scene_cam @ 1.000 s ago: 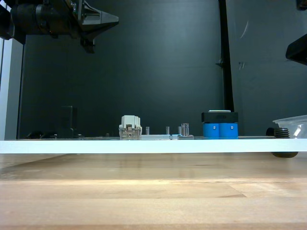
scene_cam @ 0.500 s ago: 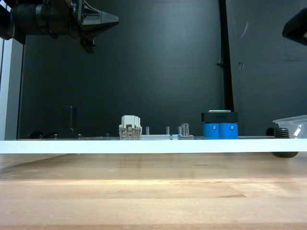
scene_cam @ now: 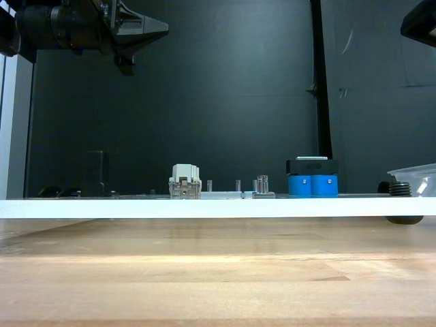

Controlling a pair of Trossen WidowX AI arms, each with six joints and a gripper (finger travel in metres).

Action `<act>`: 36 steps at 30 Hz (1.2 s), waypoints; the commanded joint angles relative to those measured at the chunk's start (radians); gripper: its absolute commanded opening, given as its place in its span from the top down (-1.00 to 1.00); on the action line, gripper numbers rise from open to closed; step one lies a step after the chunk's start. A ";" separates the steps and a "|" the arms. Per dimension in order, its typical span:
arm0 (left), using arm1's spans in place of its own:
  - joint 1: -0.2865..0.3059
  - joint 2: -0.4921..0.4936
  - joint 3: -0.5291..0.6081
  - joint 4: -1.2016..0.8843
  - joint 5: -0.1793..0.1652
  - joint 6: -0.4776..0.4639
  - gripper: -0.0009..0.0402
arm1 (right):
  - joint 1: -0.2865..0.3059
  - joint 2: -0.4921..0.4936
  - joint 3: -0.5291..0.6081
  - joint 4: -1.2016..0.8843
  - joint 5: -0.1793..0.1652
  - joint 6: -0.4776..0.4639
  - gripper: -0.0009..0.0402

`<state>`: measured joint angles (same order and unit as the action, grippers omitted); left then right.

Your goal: Pick the RJ45 connector and install on taskboard

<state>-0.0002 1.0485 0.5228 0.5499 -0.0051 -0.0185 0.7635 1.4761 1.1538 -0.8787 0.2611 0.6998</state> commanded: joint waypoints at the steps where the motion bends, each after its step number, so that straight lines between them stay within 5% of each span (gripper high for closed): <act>1: 0.000 0.000 0.000 0.000 0.000 0.000 0.96 | 0.000 -0.002 0.001 0.001 0.000 -0.002 0.19; 10: 0.000 0.000 0.000 0.000 0.000 0.000 0.96 | -0.017 -0.067 0.001 -0.035 0.000 -0.013 0.19; 16: 0.000 0.000 0.000 0.000 0.000 0.000 0.96 | -0.090 -0.157 0.001 -0.085 0.000 -0.096 0.32; 31: 0.000 0.000 0.000 0.000 0.000 0.000 0.96 | -0.433 -0.345 0.000 -0.103 -0.003 -0.486 0.94; 36: 0.000 0.000 0.000 0.000 0.000 0.000 0.96 | -0.564 -0.370 0.000 -0.078 -0.100 -0.612 0.95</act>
<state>-0.0002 1.0489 0.5228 0.5499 -0.0051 -0.0185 0.2310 1.1076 1.1542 -0.9653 0.1890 0.1146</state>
